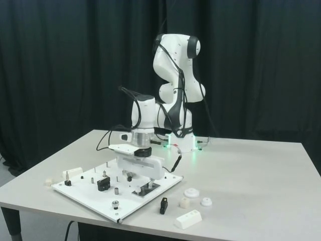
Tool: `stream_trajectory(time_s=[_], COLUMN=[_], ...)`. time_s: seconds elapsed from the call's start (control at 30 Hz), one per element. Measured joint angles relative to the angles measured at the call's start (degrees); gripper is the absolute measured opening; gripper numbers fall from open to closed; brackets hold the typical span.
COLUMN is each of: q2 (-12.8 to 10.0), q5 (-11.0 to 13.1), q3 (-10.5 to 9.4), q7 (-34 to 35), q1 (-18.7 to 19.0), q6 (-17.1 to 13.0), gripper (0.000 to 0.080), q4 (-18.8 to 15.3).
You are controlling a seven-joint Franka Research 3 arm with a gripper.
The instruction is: Remove small gear.
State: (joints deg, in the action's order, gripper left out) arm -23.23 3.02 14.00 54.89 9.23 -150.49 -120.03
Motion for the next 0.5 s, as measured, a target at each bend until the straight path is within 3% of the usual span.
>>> stream_trajectory(time_s=[0.5], q2=[-3.0], q5=[0.1], q3=[-0.06], q7=[-0.1], q1=[-0.1], q6=[-1.1], gripper=[0.0800], q4=[1.3])
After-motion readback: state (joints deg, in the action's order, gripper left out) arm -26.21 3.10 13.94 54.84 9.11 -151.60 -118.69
